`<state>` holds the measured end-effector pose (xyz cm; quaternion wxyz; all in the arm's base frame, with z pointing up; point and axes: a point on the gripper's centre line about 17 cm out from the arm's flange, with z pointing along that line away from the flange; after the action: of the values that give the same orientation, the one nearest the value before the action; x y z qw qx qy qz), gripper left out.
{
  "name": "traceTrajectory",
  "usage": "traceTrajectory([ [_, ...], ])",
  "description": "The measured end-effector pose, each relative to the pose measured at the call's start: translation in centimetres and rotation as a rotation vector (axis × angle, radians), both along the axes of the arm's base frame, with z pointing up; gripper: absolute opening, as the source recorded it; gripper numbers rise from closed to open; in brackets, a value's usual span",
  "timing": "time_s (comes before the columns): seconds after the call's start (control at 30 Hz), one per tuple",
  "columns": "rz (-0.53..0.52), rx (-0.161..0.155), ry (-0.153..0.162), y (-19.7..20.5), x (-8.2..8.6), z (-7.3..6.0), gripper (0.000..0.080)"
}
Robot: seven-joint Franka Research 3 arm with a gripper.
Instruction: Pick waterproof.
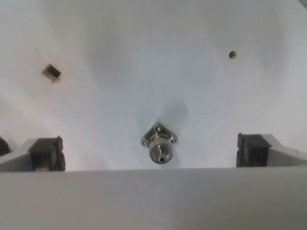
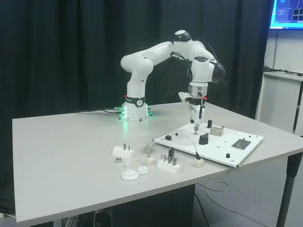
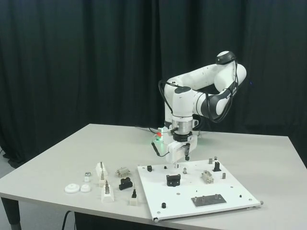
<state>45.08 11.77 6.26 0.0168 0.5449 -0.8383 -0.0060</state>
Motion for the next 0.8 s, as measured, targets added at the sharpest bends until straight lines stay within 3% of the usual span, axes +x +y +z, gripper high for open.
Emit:
traceTrajectory([
  [0.8, 0.071, -0.067, 0.018, -1.4, -0.1, 1.0, 0.0800],
])
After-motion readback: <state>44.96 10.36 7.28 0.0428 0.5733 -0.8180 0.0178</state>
